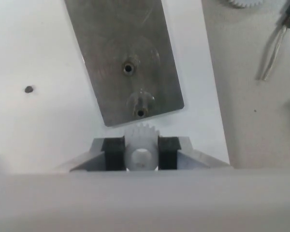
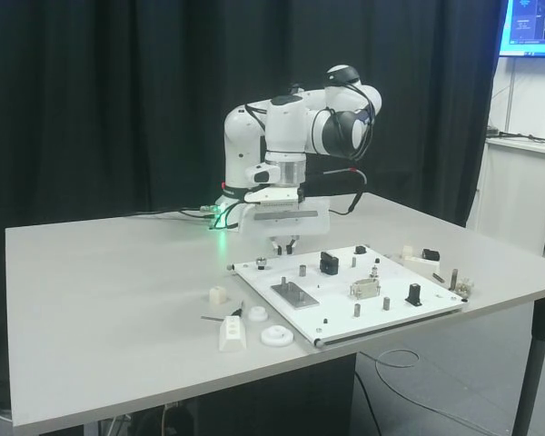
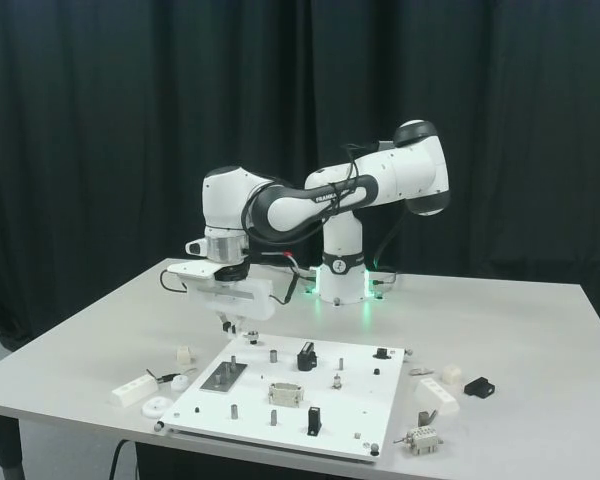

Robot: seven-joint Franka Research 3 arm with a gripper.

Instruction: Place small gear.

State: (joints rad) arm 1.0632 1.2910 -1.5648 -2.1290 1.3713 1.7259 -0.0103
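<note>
1. White small gear (image 1: 141,145) sits clamped between our tool's (image 1: 141,151) black pads (image 1: 115,151).
2. We hover above the white board (image 2: 363,304), with the grey metal plate (image 1: 123,58) at 12 o'clock from the gear.
3. The board lies on the grey worktop (image 2: 100,282).

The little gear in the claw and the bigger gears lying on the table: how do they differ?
The little gear is clamped in the claw, held above the grey plate; the bigger gears lie flat on the table, untouched. The held one looks smaller. Both are white and toothed.
</note>
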